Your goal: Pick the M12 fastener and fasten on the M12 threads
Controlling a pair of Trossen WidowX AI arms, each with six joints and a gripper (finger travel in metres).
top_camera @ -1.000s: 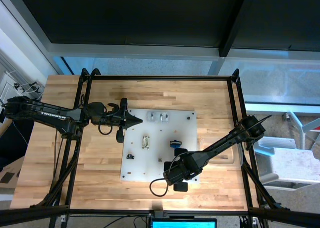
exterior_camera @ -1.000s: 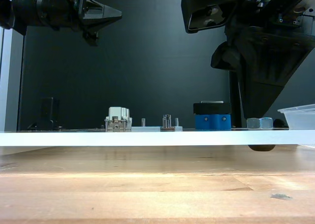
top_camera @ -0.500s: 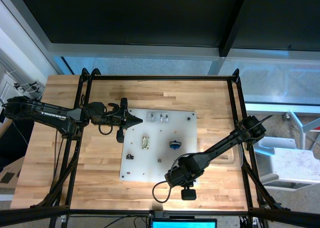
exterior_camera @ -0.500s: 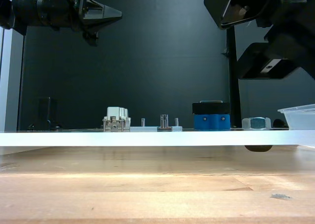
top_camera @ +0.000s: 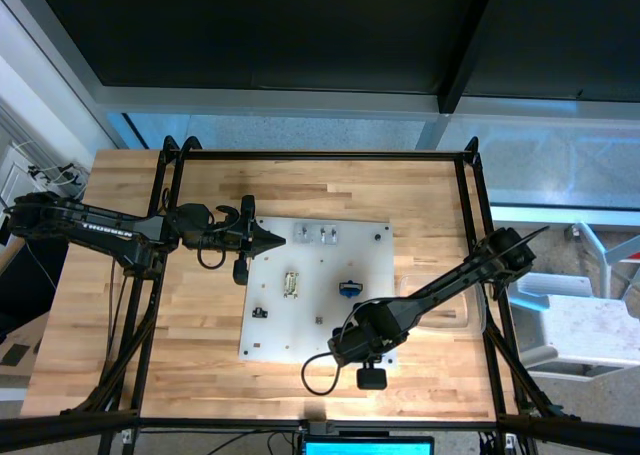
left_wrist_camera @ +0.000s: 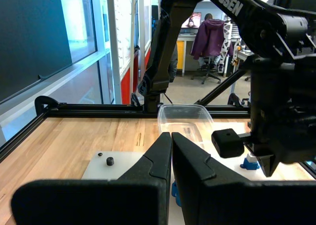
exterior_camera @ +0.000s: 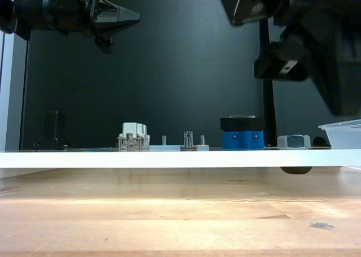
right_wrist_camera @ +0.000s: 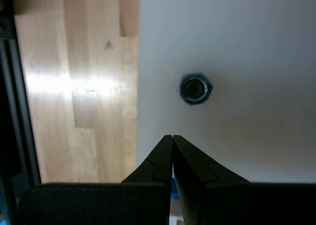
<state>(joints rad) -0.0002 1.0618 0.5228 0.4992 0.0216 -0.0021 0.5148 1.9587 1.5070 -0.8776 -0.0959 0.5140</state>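
Note:
The M12 fastener, a small silver nut (exterior_camera: 294, 141) with a dark centre (right_wrist_camera: 195, 88), sits low on its stud, the M12 threads, by the white board's (top_camera: 270, 340) near right edge. No ribs show beneath it. My right gripper (right_wrist_camera: 172, 137) hangs above the nut and slightly off to one side, shut with nothing between its fingers. In the high view the right arm (top_camera: 358, 341) covers that corner and hides the nut. My left gripper (top_camera: 283, 241) hovers high over the board's far left edge, shut and empty (left_wrist_camera: 171, 134).
A blue block connector (exterior_camera: 243, 134) stands mid-board, also visible from above (top_camera: 350, 288). A clear tray (exterior_camera: 344, 134) lies right of the board (top_camera: 440, 313). A grey-white connector (exterior_camera: 133, 138) and a silver post (exterior_camera: 189, 139) stand further left. The board's far right corner carries a black post (top_camera: 377, 233).
The right gripper, down at the nut a second ago, has lifted off and swung its wrist. The nut stays on the board, slightly turned. The left arm has not moved.

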